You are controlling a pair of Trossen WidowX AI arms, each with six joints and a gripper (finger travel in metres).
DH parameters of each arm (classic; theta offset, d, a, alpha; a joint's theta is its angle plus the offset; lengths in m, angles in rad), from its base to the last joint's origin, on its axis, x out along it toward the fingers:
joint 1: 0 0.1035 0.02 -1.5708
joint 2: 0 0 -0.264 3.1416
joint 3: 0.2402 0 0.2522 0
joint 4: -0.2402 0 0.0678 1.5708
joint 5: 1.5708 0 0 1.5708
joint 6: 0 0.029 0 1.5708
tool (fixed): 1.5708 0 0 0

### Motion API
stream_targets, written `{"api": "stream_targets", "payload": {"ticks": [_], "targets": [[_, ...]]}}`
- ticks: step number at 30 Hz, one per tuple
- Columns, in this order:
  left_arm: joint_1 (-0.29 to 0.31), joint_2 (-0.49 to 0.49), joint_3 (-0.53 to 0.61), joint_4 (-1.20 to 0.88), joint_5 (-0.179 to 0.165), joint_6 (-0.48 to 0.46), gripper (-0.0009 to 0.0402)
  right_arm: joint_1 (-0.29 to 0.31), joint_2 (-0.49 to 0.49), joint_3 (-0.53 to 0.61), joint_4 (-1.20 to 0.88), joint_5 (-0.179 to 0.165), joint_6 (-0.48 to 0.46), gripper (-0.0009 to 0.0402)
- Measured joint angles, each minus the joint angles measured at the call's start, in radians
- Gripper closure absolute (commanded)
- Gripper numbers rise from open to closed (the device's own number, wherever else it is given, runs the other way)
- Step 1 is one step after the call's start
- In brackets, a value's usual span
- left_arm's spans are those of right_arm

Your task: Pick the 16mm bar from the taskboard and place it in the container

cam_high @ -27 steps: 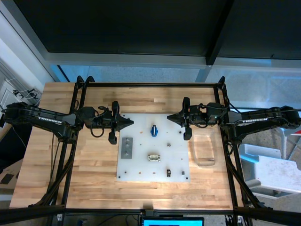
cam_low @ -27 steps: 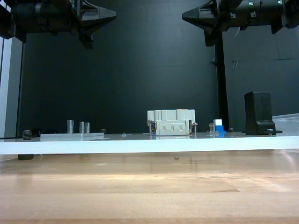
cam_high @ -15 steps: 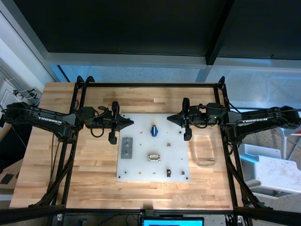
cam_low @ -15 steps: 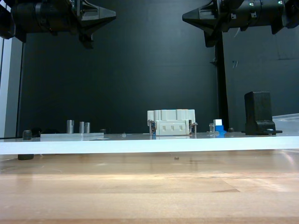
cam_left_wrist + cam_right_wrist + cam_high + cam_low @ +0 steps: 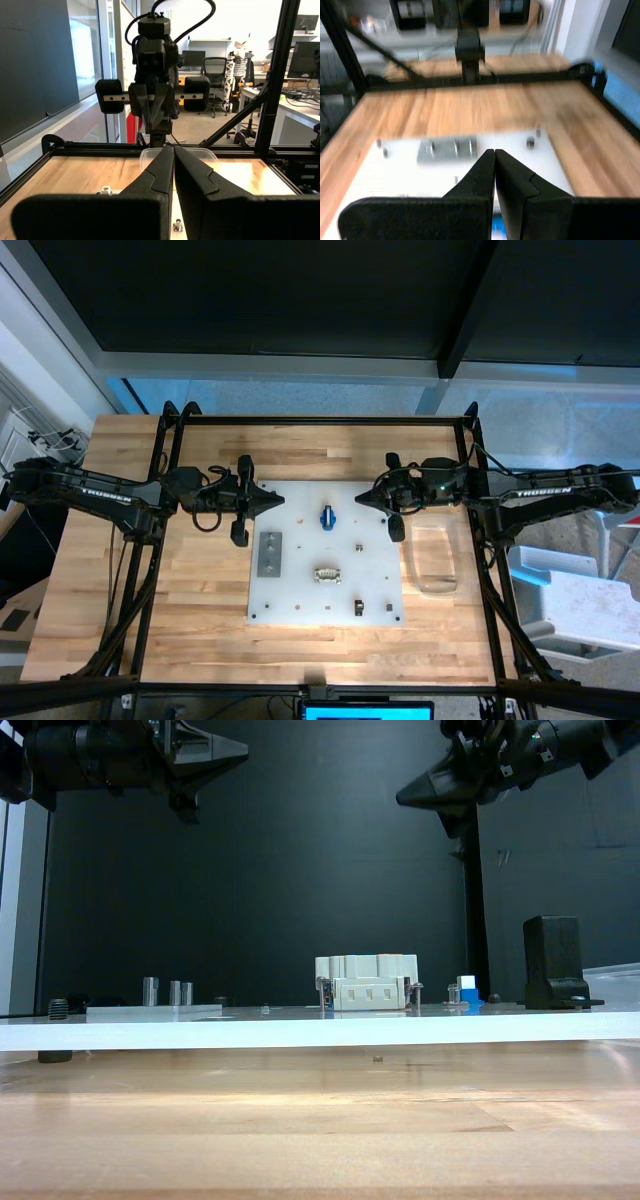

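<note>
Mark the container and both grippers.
container (image 5: 436, 558): high view, its bare floor, right of the taskboard (image 5: 305, 590).
left gripper (image 5: 280, 499): high view, shut fingertips, above the taskboard's far left corner.
right gripper (image 5: 358, 497): high view, shut fingertips, above the taskboard's far edge.

High view looks down, low view level; both share the taskboard (image 5: 300, 585).

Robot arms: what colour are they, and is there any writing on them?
Both arms are black all over, with white TROSSEN lettering along each. The left gripper, above the left edge of the taskboard, and the right gripper, above its far right part, end in pointy wedge-shaped fingers. Black cables loop near the wrists.
</note>
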Motion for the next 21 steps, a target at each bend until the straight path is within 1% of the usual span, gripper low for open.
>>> {"api": "stream_targets", "payload": {"ticks": [4, 12, 21], "targets": [[0.000, 0.000, 0.000, 0.000, 0.000, 0.000, 0.0393, 0.003, 0.047, 0.072, -0.183, 0.007, 0.000, 0.0393], [0.000, 0.000, 0.000, 0.000, 0.000, 0.000, 0.0393, 0.014, 0.170, 0.238, -0.515, 0.008, 0.000, 0.0393], [0.000, 0.000, 0.000, 0.000, 0.000, 0.000, 0.0393, 0.020, 0.280, 0.382, -0.762, 0.008, 0.013, 0.0393]]}}
